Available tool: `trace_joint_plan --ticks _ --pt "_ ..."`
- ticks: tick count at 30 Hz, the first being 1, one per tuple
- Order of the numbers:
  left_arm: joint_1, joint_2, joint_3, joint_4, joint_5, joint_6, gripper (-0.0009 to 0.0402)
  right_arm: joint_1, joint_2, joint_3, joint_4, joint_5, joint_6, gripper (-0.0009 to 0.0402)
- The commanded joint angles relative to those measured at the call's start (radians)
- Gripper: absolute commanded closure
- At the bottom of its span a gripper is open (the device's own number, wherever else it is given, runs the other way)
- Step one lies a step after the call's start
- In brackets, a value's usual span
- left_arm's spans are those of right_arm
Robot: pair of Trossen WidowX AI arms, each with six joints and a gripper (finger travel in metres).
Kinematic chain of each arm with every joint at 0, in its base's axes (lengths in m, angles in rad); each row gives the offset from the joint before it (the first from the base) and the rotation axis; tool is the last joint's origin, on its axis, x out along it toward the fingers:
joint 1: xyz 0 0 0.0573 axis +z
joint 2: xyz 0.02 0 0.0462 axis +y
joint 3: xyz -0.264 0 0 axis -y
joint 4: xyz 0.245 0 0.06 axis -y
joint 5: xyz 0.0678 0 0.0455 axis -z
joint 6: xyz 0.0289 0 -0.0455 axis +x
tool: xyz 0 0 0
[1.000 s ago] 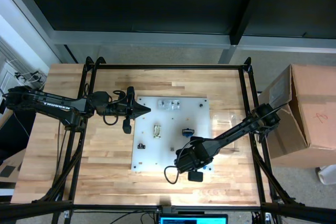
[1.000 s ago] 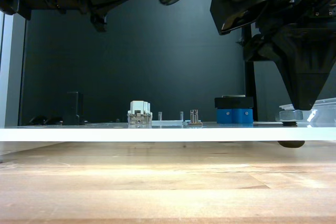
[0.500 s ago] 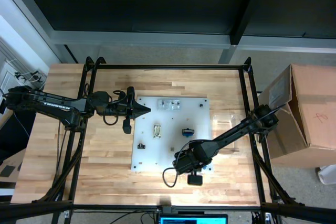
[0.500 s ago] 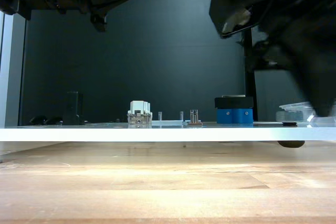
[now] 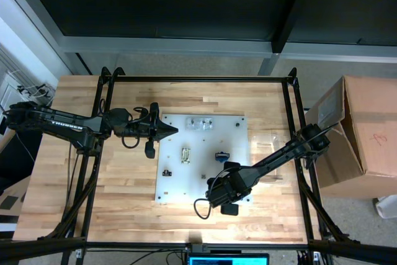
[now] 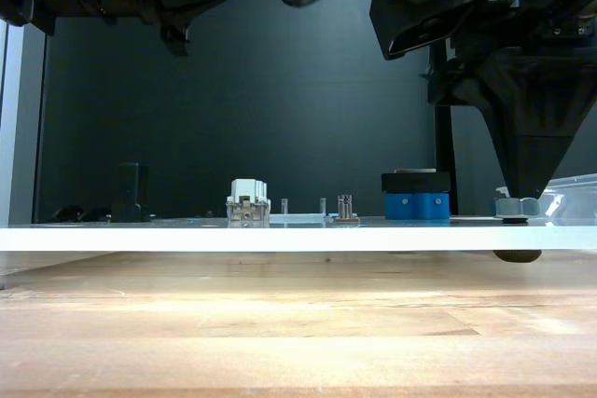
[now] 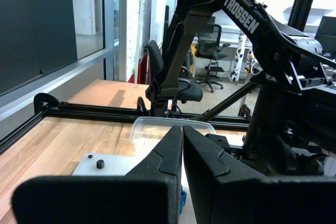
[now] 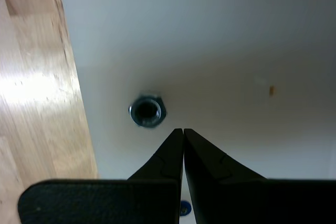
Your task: Pick the M12 nut and place it on its threads and fasten
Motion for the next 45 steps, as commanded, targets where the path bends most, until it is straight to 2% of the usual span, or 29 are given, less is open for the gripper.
trace_joint_plan --ticks 1,3,5,6,8,9,10,11,15,17,22,33,34,35,37,38,39,40,42,45 --pt "0.000 0.000 0.000 0.000 0.000 0.000 0.0393 -0.001 0.002 -0.002 0.011 0.003 0.000 0.0393" --pt "0.000 0.000 0.000 0.000 0.000 0.000 0.0393 0.000 0.002 -0.002 0.019 -0.022 0.000 0.0393" --pt "0.000 0.000 0.000 0.000 0.000 0.000 0.0393 0.000 0.002 -0.003 0.042 -0.071 -0.010 0.0393" --pt "0.000 0.000 0.000 0.000 0.000 0.000 0.0393 0.001 0.002 -0.006 0.058 -0.116 -0.021 0.0393" --pt "0.000 0.000 0.000 0.000 0.000 0.000 0.0393 0.002 0.002 -0.015 0.084 -0.249 -0.059 0.0393" --pt "0.000 0.000 0.000 0.000 0.000 0.000 0.0393 0.002 0.002 -0.016 0.084 -0.296 -0.070 0.0393" --pt "0.000 0.000 0.000 0.000 0.000 0.000 0.0393 0.002 0.002 -0.017 0.078 -0.317 -0.079 0.0393" --pt "0.000 0.000 0.000 0.000 0.001 0.000 0.0393 0.002 0.002 -0.017 0.066 -0.309 -0.079 0.0393" --pt "0.000 0.000 0.000 0.000 0.000 0.000 0.0393 0.002 -0.004 -0.003 -0.001 -0.148 -0.042 0.0393" --pt "0.000 0.000 0.000 0.000 0.000 0.000 0.0393 0.002 -0.004 0.007 -0.023 -0.086 -0.023 0.0394" --pt "0.000 0.000 0.000 0.000 0.000 0.000 0.0393 0.002 -0.004 0.010 -0.019 0.018 0.005 0.0393" --pt "0.000 0.000 0.000 0.000 0.000 0.000 0.0393 0.002 0.016 0.002 0.040 0.011 -0.006 0.0393" --pt "0.000 0.000 0.000 0.000 0.000 0.000 0.0393 0.002 0.019 0.001 0.046 -0.016 -0.008 0.0393" --pt "0.000 0.000 0.000 0.000 0.000 0.000 0.0393 0.003 0.019 0.000 0.051 -0.069 -0.016 0.0393" --pt "0.000 0.000 0.000 0.000 0.000 0.000 0.0393 0.003 0.019 0.000 0.051 -0.214 -0.038 0.0393" --pt "0.000 0.000 0.000 0.000 0.000 0.000 0.0393 0.003 0.018 0.001 0.049 -0.271 -0.044 0.0393" --pt "0.000 0.000 0.000 0.000 0.000 0.000 0.0393 0.003 0.018 0.003 0.045 -0.301 -0.044 0.0393" --pt "0.000 0.000 0.000 0.000 0.000 0.000 0.0393 0.003 0.017 0.004 0.039 -0.308 -0.043 0.0393" --pt "0.000 0.000 0.000 -0.001 0.000 0.000 0.0393 0.003 0.014 0.007 0.015 -0.280 -0.042 0.0393" --pt "0.000 0.000 0.000 0.003 0.000 0.000 0.0393 0.003 0.011 0.010 0.007 -0.186 -0.033 0.0393"
